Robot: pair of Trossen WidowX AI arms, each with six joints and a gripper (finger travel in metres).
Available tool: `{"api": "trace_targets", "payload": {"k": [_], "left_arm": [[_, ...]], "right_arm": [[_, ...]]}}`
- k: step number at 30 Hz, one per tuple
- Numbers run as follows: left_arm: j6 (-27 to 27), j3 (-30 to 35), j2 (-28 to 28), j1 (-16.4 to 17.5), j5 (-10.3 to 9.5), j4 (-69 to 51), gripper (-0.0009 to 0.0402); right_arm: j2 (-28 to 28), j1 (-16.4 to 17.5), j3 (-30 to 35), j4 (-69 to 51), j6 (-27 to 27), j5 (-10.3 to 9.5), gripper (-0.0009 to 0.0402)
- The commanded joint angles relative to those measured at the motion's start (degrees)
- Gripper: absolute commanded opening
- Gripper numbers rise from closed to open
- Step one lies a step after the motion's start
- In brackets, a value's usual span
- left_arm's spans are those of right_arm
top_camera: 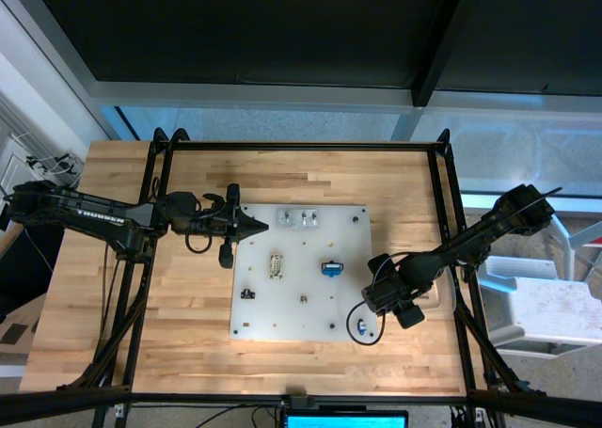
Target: Pick the M12 fastener and fasten on the M12 threads
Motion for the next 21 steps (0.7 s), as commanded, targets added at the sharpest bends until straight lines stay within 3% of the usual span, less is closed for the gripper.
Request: {"api": "trace_targets", "payload": {"k": [1,14,21], "left_arm": [[0.0,0.0,0.0,0.0,0.02,0.0,0.0],[0.0,0.0,0.0,0.0,0.02,0.0,0.0],[0.0,0.0,0.0,0.0,0.02,0.0,0.0]], "right_arm": [[0.0,0.0,-0.6,0.6,0.0,0.0,0.022],[0.0,-0.1,-2.6,3.4,0.0,0.0,0.0219],[0.0,-0.2,-2.6,4.0,-0.1,-0.04,0.0187]]}}
